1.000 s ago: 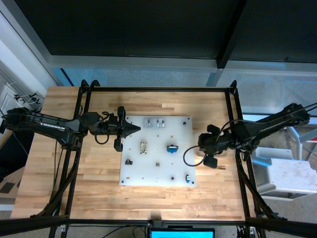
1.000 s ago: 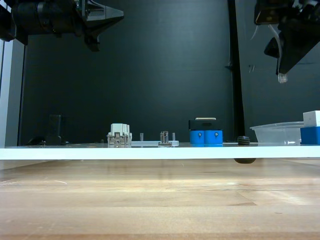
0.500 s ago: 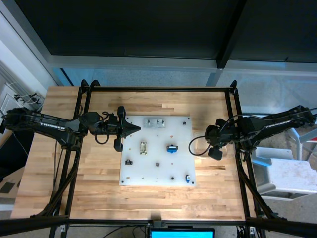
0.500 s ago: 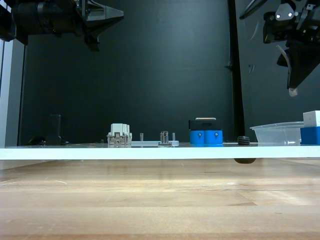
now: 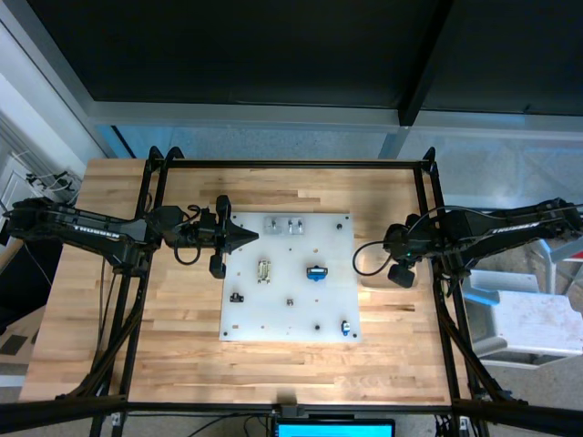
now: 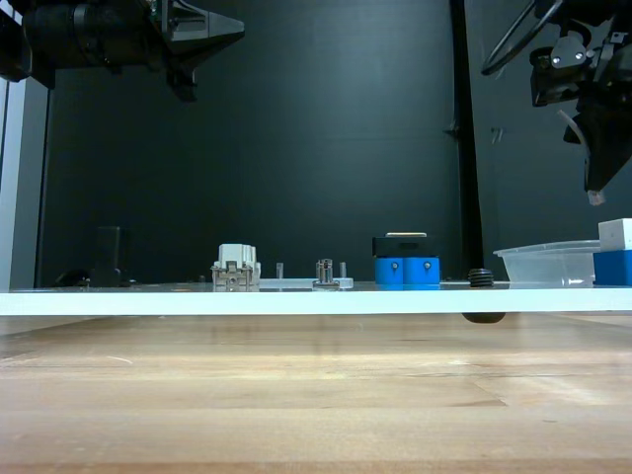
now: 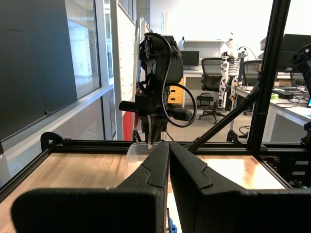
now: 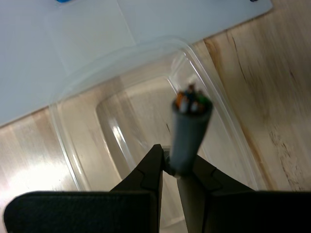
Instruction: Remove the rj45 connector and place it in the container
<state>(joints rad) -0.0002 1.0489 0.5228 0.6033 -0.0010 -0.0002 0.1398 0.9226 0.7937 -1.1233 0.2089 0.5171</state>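
My right gripper (image 8: 176,167) is shut on the rj45 connector (image 8: 188,133), whose short grey cable stub with coloured wire ends sticks out past the fingers. It hangs above the container (image 8: 80,160), a clear shallow tray on the wood just right of the white board (image 5: 290,291). From above, the right gripper (image 5: 393,261) is over the container (image 5: 367,266). At table height the connector tip (image 6: 594,198) hangs a little above the container (image 6: 548,263). My left gripper (image 5: 248,236) is shut and empty, held high over the board's left edge.
The board carries blue blocks (image 6: 406,269), a grey socket (image 6: 235,269), small metal parts (image 6: 326,274) and a black knob (image 6: 480,278). A blue and white block (image 6: 615,254) stands by the tray. Black frame bars (image 5: 428,228) run along the table's sides.
The right arm has carried the connector rightward, off the board and over the container, and has sunk lower. The left arm has stayed still.
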